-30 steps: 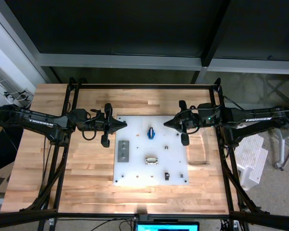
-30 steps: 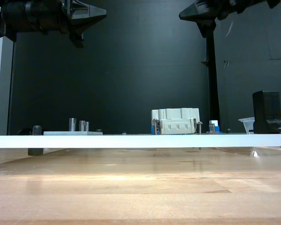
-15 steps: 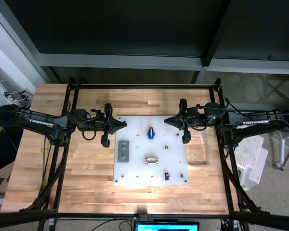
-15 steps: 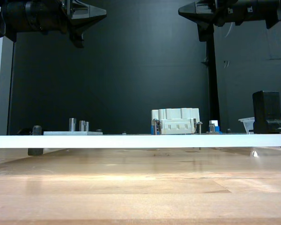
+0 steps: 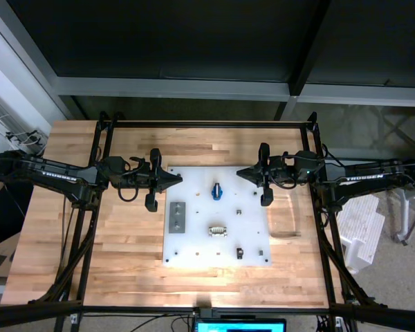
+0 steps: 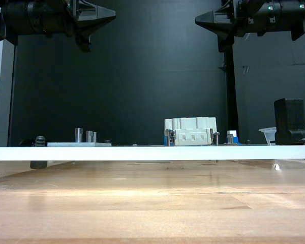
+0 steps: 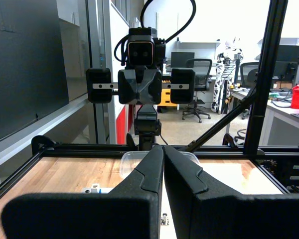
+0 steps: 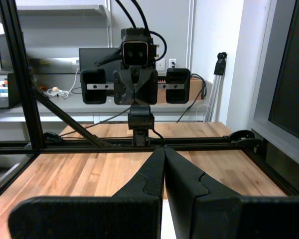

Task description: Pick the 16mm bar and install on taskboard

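One slatted wooden table (image 5: 76,263) carries one flat white square taskboard (image 5: 194,252). Two black wedge-shaped grippers hang above the taskboard's far edge, left gripper (image 5: 178,178) and right gripper (image 5: 239,173), fingers clenched on nothing; where the 16mm bar lies cannot be told.

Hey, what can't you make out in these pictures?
- 16mm bar: too small to find in any view; neither end effector holds it.
- Left end effector and right end effector, both shut, above the taskboard's far edge: low view's top edge crops them.
- Clear tray contents: too small, high view.
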You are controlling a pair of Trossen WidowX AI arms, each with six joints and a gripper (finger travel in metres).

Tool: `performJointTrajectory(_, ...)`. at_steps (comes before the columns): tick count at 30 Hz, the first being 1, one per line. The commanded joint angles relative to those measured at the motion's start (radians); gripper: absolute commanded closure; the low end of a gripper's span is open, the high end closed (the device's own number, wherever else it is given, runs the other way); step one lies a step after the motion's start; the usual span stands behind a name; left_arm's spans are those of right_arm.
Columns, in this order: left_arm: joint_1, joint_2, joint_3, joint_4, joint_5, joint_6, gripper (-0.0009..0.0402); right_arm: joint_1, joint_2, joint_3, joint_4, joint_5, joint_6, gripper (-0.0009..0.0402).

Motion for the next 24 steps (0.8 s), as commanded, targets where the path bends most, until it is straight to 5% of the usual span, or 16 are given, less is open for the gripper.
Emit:
performJointTrajectory(1,0.0,0.0,0.0,0.0,0.0,0.0,0.0393,0.002,0.001,-0.008,0.017,0.009,0.005,0.0394)
performJointTrajectory(24,0.0,0.0,0.0,0.0,0.0,0.0,0.0393,0.005,0.001,-0.001,0.015,0.027,0.006,0.0393)
